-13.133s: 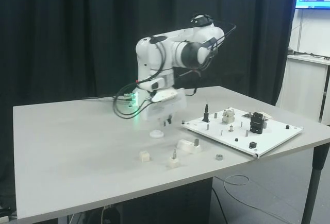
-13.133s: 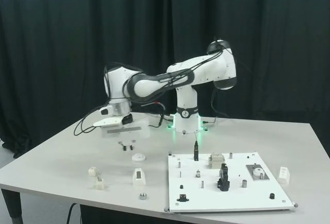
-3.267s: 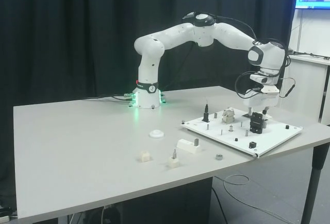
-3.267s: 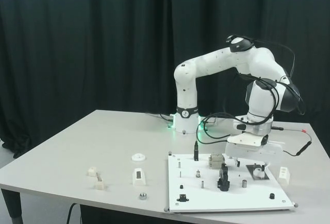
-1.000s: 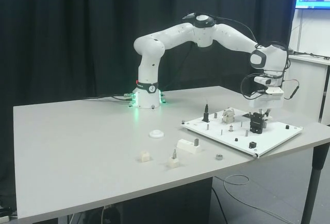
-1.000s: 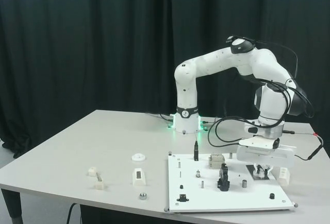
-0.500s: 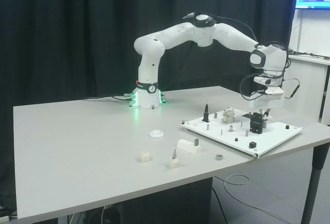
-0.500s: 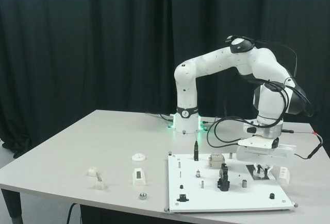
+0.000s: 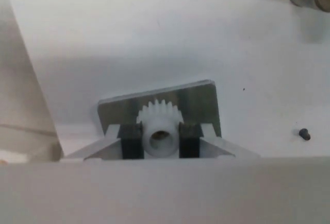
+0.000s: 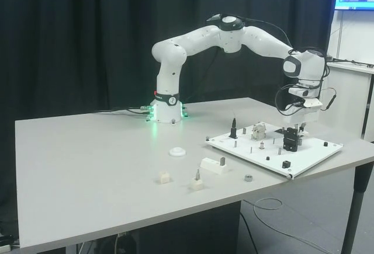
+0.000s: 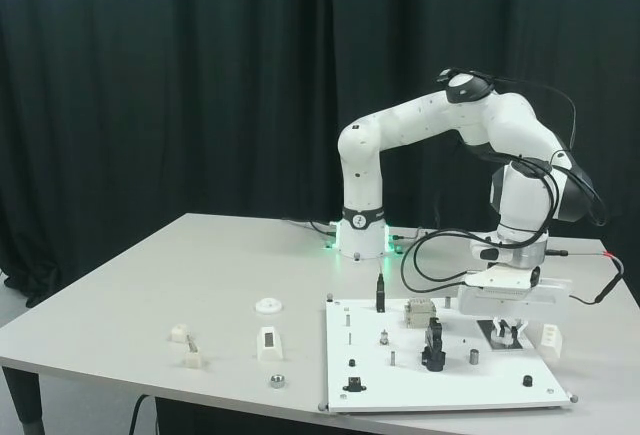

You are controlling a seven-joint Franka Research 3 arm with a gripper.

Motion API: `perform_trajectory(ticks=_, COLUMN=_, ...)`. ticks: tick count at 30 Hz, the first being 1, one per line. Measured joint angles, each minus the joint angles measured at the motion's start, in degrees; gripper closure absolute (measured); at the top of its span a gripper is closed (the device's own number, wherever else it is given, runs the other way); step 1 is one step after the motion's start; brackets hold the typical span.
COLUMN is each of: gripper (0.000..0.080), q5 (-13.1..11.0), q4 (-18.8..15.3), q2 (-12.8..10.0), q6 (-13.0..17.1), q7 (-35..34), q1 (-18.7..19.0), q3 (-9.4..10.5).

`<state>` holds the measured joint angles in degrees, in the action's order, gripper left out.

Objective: Insert small gear.

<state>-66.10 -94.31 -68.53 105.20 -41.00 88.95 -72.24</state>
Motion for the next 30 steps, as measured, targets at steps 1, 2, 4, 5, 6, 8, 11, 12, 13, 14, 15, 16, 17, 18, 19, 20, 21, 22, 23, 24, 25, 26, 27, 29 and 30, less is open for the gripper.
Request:
perform_trajectory(ticks=1, gripper=0.0661, q5=0.0, q4=0.0, q2=0.0, q6=0.0, q7=0.3, q1=0.0, q3=0.0)
perform_trajectory(ticks=2, gripper=0.0661, q5=0.0, q4=0.0, q2=0.0, q6=0.0, q7=0.7, q1=0.0, q3=0.0)
perform_trajectory(ticks=4, gripper=0.0661, q5=0.0, q4=0.0, q2=0.0, q6=0.0, q7=1.5, q1=0.0, q3=0.0)
perform_trajectory(ticks=5, gripper=0.0661, q5=0.0, q4=0.0, q2=0.0, q6=0.0, q7=2.1, q1=0.0, q3=0.0)
perform_trajectory(ticks=6, gripper=0.0661, q5=0.0, q4=0.0, q2=0.0, q6=0.0, q7=2.6, q1=0.0, q3=0.0)
perform_trajectory(ticks=8, gripper=0.0661, q5=0.0, q4=0.0, q2=0.0, q6=0.0, q7=3.5, q1=0.0, q3=0.0)
perform_trajectory(ticks=11, gripper=0.0661, q5=0.0, q4=0.0, q2=0.0, q6=0.0, q7=5.9, q1=0.0, q3=0.0)
perform_trajectory(ticks=12, gripper=0.0661, q5=0.1, q4=0.0, q2=0.0, q6=0.0, q7=6.9, q1=0.0, q3=0.0)
perform_trajectory(ticks=13, gripper=0.0661, q5=0.1, q4=0.0, q2=0.0, q6=0.0, q7=8.0, q1=0.0, q3=0.0)
perform_trajectory(ticks=14, gripper=0.0661, q5=0.1, q4=0.0, q2=0.0, q6=0.0, q7=9.0, q1=0.0, q3=0.0)
perform_trajectory(ticks=15, gripper=0.0661, q5=0.1, q4=0.0, q2=0.0, q6=0.1, q7=10.0, q1=0.0, q3=0.0)
perform_trajectory(ticks=16, gripper=0.0661, q5=0.1, q4=0.0, q2=0.0, q6=0.1, q7=11.2, q1=0.0, q3=0.01)
perform_trajectory(ticks=17, gripper=0.0661, q5=0.2, q4=0.0, q2=0.0, q6=0.1, q7=12.3, q1=0.0, q3=0.0)
perform_trajectory(ticks=18, gripper=0.0661, q5=0.2, q4=0.0, q2=0.0, q6=0.2, q7=13.2, q1=0.1, q3=0.01)
perform_trajectory(ticks=19, gripper=0.0661, q5=0.3, q4=0.0, q2=0.0, q6=0.2, q7=13.9, q1=0.1, q3=0.01)
perform_trajectory(ticks=20, gripper=0.0661, q5=0.3, q4=0.0, q2=-0.1, q6=0.2, q7=14.4, q1=0.1, q3=0.01)
perform_trajectory(ticks=21, gripper=0.0661, q5=0.3, q4=0.0, q2=-0.1, q6=0.2, q7=14.7, q1=0.1, q3=0.01)
perform_trajectory(ticks=22, gripper=0.0661, q5=0.3, q4=0.0, q2=-0.1, q6=0.2, q7=14.7, q1=0.1, q3=0.01)
perform_trajectory(ticks=23, gripper=0.0661, q5=0.3, q4=0.0, q2=-0.1, q6=0.2, q7=14.7, q1=0.1, q3=0.01)
perform_trajectory(ticks=24, gripper=0.0661, q5=0.3, q4=0.0, q2=-0.1, q6=0.2, q7=14.5, q1=0.1, q3=0.01)
perform_trajectory(ticks=25, gripper=0.0661, q5=0.3, q4=0.0, q2=-0.1, q6=0.2, q7=14.1, q1=0.1, q3=0.01)
perform_trajectory(ticks=26, gripper=0.0661, q5=0.3, q4=0.0, q2=-0.1, q6=0.2, q7=12.9, q1=0.1, q3=0.01)
perform_trajectory(ticks=27, gripper=0.0661, q5=0.3, q4=0.0, q2=-0.1, q6=0.2, q7=11.4, q1=0.1, q3=0.01)
perform_trajectory(ticks=29, gripper=0.0661, q5=0.3, q4=0.0, q2=-0.1, q6=0.2, q7=8.1, q1=0.1, q3=0.01)
perform_trajectory(ticks=30, gripper=0.0661, q5=0.3, q4=0.0, q2=-0.1, q6=0.2, q7=6.8, q1=0.1, q3=0.01)
